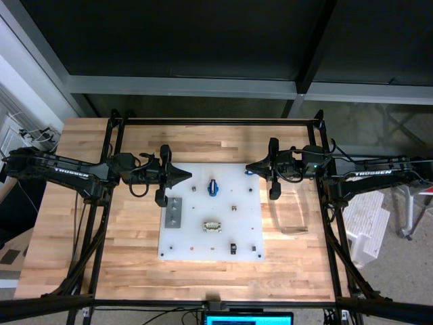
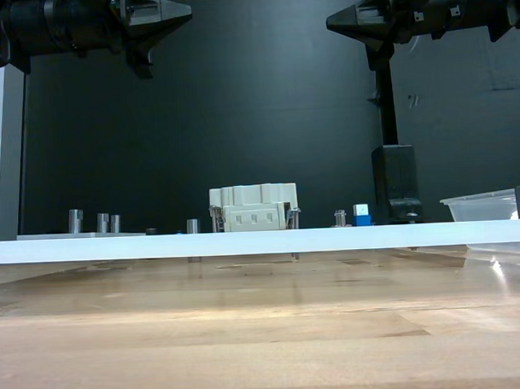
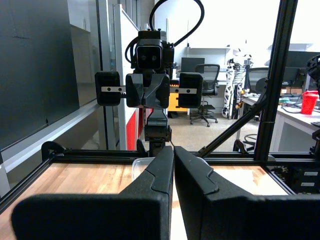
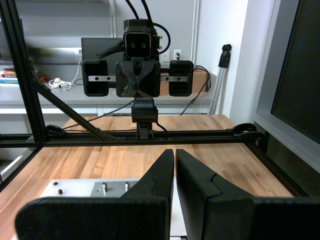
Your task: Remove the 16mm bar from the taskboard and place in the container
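- L. gripper (image 1: pixel 190 175): held high over the far-left corner of the taskboard (image 1: pixel 247 227), pointing inward. Its fingers (image 3: pixel 157 172) are drawn together w/ only a slit between them and nothing gripped.
- R. gripper (image 1: pixel 247 168): at approx. the same height over the board's far-right corner, pointing inward at the L. gripper. Its fingers (image 4: pixel 160 172) are likewise narrow, slit only, nothing gripped.
- The two tips face each other across the board's far edge, well apart.
- 16mm bar (image 2: pixel 193 226): stands upright on the board in its far-left part, left of the blue knob (image 1: pixel 213 187) and beyond the grey block (image 1: pixel 174 215). It is well below both grippers and touched by neither.
- Container (image 1: pixel 291 217): lies on the wooden table (image 1: pixel 101 223) beside the board's right edge, not touching it, under the R. arm.
- Other fittings: metal connector (image 1: pixel 212 227) near the board's centre; small black component (image 1: pixel 233 248) toward the near edge.
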Motion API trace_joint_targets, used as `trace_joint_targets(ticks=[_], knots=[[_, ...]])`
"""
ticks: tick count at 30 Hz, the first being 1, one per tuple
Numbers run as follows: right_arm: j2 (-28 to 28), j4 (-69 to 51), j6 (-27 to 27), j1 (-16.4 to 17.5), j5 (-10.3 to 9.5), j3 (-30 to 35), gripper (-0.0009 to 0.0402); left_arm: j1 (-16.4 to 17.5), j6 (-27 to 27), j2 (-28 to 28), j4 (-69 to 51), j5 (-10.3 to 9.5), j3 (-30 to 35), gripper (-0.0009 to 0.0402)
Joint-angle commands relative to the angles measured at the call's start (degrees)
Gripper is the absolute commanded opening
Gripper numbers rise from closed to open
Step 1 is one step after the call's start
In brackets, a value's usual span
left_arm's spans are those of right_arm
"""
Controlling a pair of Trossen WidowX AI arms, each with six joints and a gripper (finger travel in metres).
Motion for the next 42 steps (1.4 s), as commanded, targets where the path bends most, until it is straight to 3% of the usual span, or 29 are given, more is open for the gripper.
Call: trace_joint_targets(ticks=[1,14,18,33,42], knots=[[0.0,-0.5,0.0,0.0,0.02,0.0,0.0004,0.0,0.0,0.0,0.0,0.00,0.0,0.0000],[0.0,-0.9,1.5,0.4,-0.04,0.3,-0.0001,0.0,0.0,0.0,0.0,0.00,0.0,0.0000],[0.5,-10.4,2.6,2.2,0.15,4.0,-0.0001,0.0,0.0,0.0,0.0,0.00,0.0,0.0000],[10.7,-50.0,8.8,13.6,0.50,23.1,0.0000,0.0,0.0,0.0,0.0,0.00,0.0,0.0000],[18.4,-64.2,12.3,21.1,0.52,30.9,0.0000,0.0,0.0,0.0,0.0,0.00,0.0,0.0000]])
